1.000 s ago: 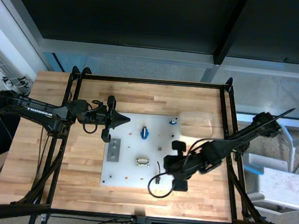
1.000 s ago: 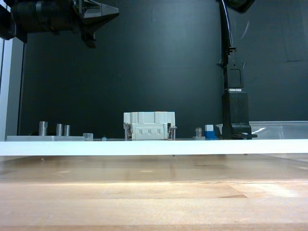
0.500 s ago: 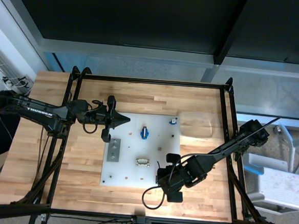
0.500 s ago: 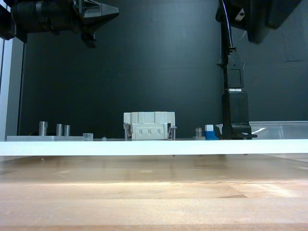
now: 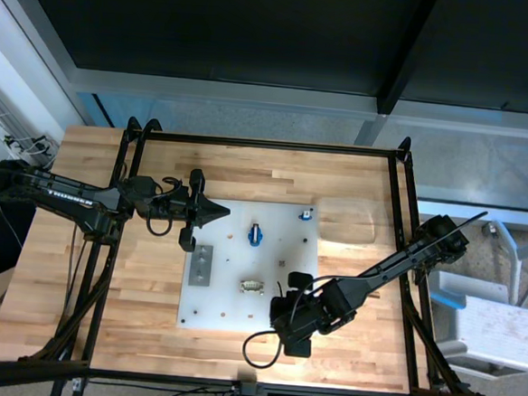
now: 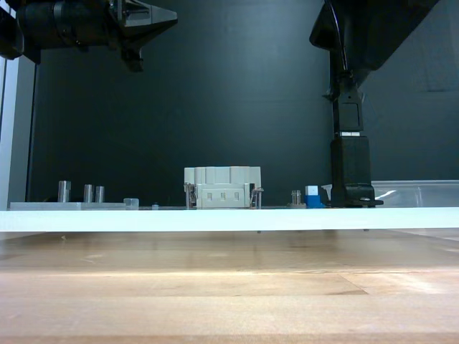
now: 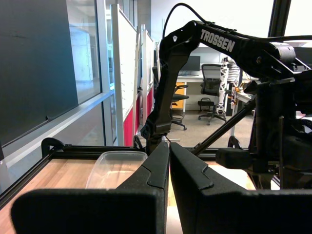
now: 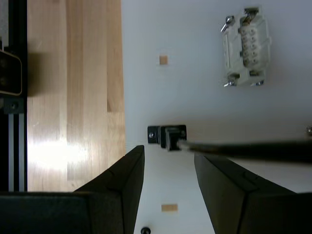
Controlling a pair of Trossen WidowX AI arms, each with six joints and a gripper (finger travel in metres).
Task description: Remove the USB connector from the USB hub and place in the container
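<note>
The USB hub [image 6: 351,172] is a small black block on the white board [image 5: 238,316]. The USB connector [image 6: 349,115] stands upright, plugged into it, with its black cable [image 5: 255,350] looping toward the near edge. In the right wrist view the hub [image 8: 157,134] and connector [image 8: 174,138] lie just beyond my open right gripper [image 8: 169,155], which hovers above them [image 5: 285,315] without touching. The clear container [image 5: 349,219] sits at the board's far right. My left gripper [image 5: 199,213] is shut and held high over the board's far left corner.
On the board stand a blue upright connector [image 5: 255,235], a silver-beige multi-pin connector [image 5: 253,288] and a grey metal block [image 5: 202,266] with pins. A black frame [image 5: 268,144] rings the wooden table.
My right gripper has moved left and toward the near edge, coming over the hub and lower into the low view. The left arm has not moved.
</note>
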